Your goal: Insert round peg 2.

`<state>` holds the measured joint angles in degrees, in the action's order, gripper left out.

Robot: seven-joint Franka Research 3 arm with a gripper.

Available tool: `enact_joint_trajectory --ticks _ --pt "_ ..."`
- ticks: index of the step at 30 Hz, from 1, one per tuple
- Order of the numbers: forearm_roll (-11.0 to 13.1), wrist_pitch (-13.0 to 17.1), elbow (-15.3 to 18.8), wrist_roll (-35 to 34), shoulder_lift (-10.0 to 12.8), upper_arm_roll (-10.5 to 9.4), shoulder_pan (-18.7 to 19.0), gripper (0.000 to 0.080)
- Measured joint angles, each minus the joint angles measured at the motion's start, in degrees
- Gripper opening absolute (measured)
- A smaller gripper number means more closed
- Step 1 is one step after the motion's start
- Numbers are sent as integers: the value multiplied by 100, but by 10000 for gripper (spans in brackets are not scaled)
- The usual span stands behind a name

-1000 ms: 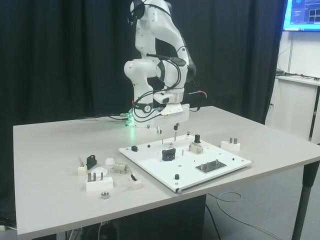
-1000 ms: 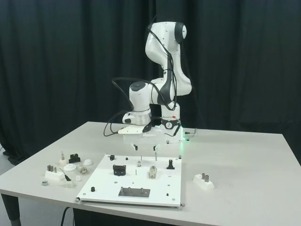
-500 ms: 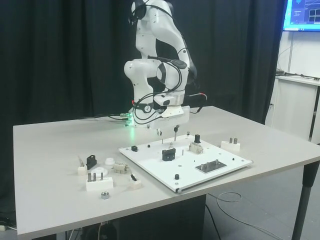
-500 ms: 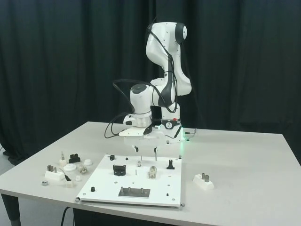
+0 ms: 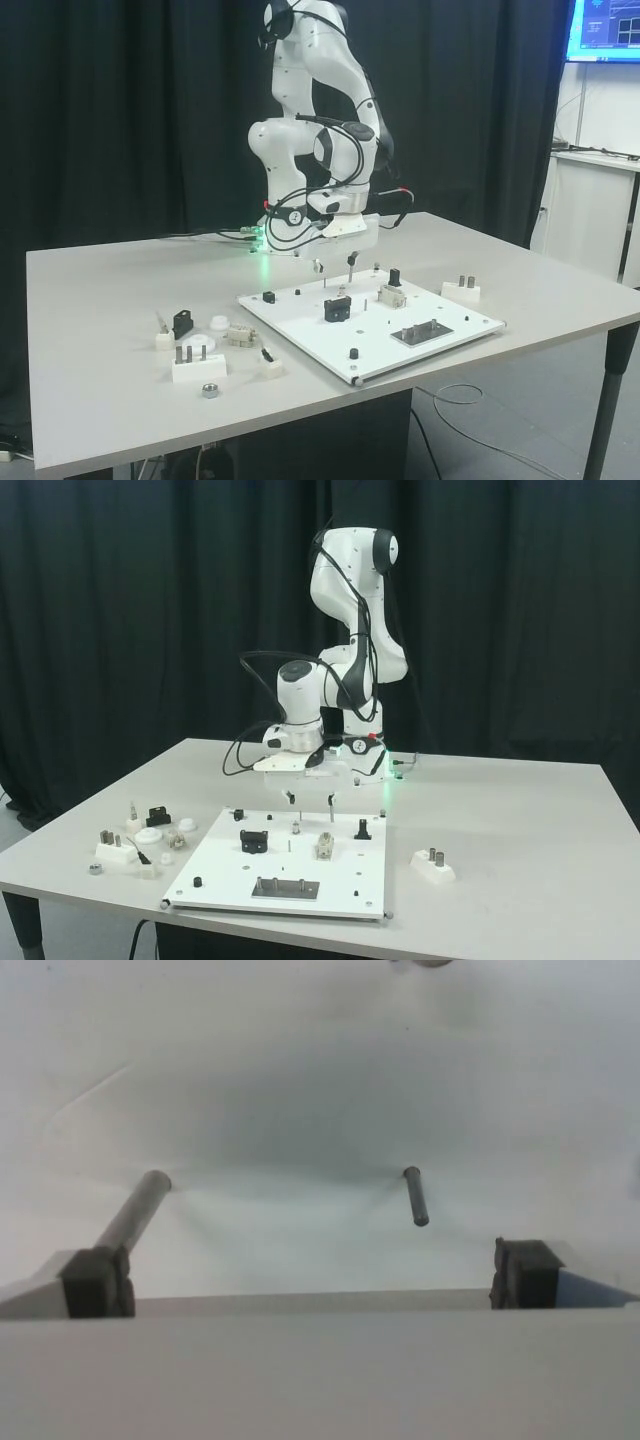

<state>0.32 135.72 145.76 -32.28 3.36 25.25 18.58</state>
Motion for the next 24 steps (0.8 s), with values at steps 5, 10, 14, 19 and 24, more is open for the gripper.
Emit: enact_joint_trajectory --ticks 5,10,14,19,24 --pt "0 -5 0 0 -1 0 1 800" --pt "0 -25 0 0 -2 0 3 800" --pt "0 -73 1 29 -4 0 3 800" --pt "-2 -129 25 76 2 -1 4 800" --pt "-2 -149 69 102 27 -1 4 800"
